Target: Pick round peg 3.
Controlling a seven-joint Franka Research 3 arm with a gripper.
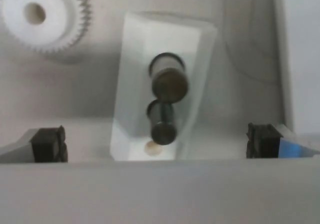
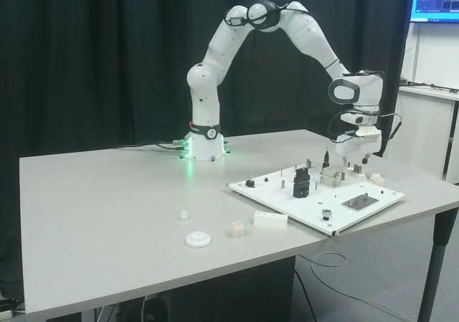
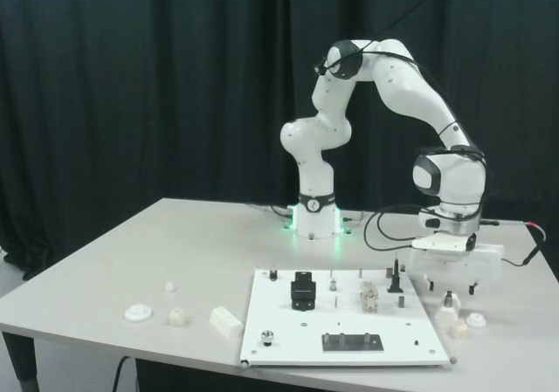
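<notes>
Two dark round pegs stand upright in a white holder block (image 1: 145, 44): a thicker peg (image 1: 169, 79) and a thinner peg (image 1: 162, 124). Beside the thinner one is an empty hole (image 1: 151, 147). My gripper (image 1: 155, 143) hangs open above the block, with one black fingertip (image 1: 47, 144) on each side, well clear of it. In the second room view the gripper (image 3: 452, 285) hovers over the holder block (image 3: 450, 311), just off the right edge of the white board (image 3: 262, 340). Nothing is between the fingers.
A white gear (image 1: 42, 14) lies next to the holder block, and shows in the second room view as the gear (image 3: 475, 319). The board carries a black fixture (image 3: 302, 289), small posts and a grey plate (image 3: 352, 341). Loose white parts (image 3: 138, 312) lie at the table's front left.
</notes>
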